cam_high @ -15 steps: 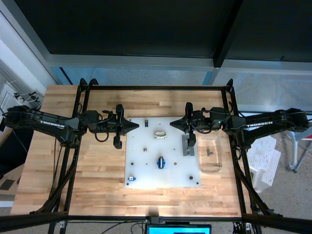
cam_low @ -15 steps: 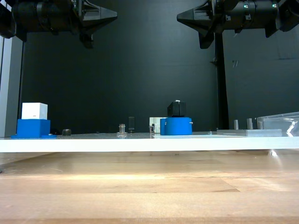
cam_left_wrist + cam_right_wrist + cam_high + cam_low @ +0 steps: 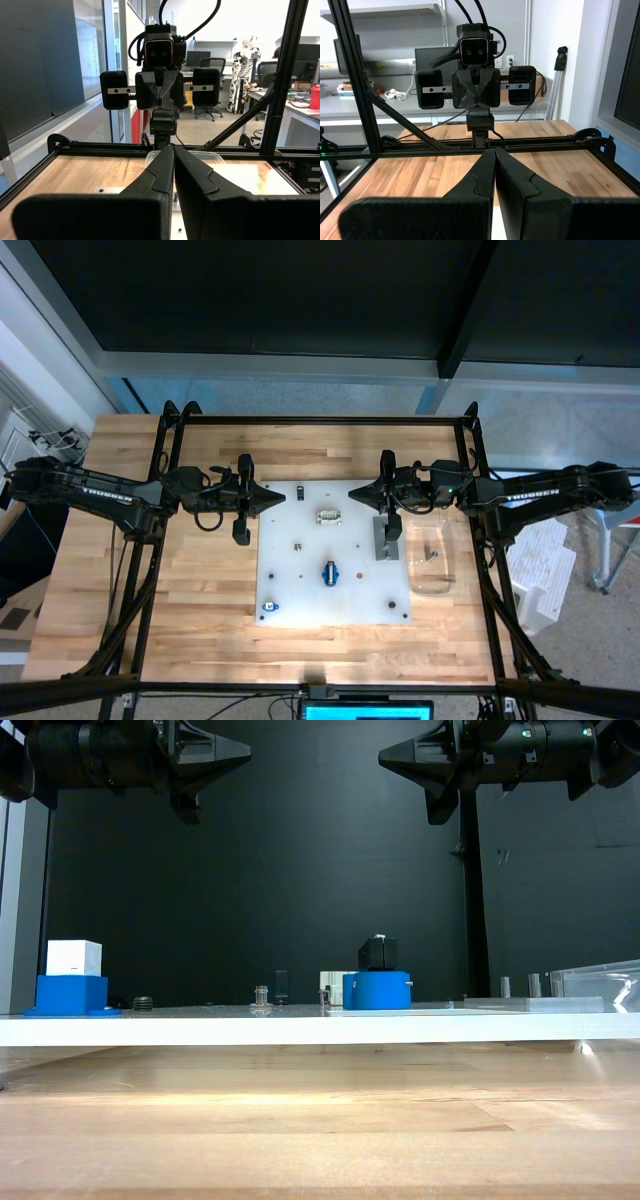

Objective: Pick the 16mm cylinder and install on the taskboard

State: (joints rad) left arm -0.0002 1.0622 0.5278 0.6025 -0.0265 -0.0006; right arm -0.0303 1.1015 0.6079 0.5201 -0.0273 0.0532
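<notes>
Our right gripper (image 3: 352, 495) hangs high above the far right part of the board (image 3: 300, 595), tips pointing left. Its wrist view shows the two fingers (image 3: 480, 182) pressed flat together with nothing between them. Our left gripper (image 3: 270, 498) mirrors it over the board's far left edge, pointing right, likewise clenched and empty. The two sets of tips face each other across the board, well apart.

The cylinder (image 3: 431, 555) lies in the tray (image 3: 428, 590), which sits on the table (image 3: 180, 580) just beside the board's right edge. From the right gripper's tips it is off to the right and nearer to us, back toward that arm's own wrist and well below it. The block (image 3: 386, 538) stands on the board's right part, between the tips and the tray. From the left gripper the whole board lies in between, so we judge the right arm plainly the nearer one for the pick.

The cylinder is too small for us to tell how its long axis runs, or whether it lies or stands. We reckon the coming move calls for the right gripper to part its fingers and swing back right and toward us. It would then tip downward and descend into the tray, clear of the wall.
</notes>
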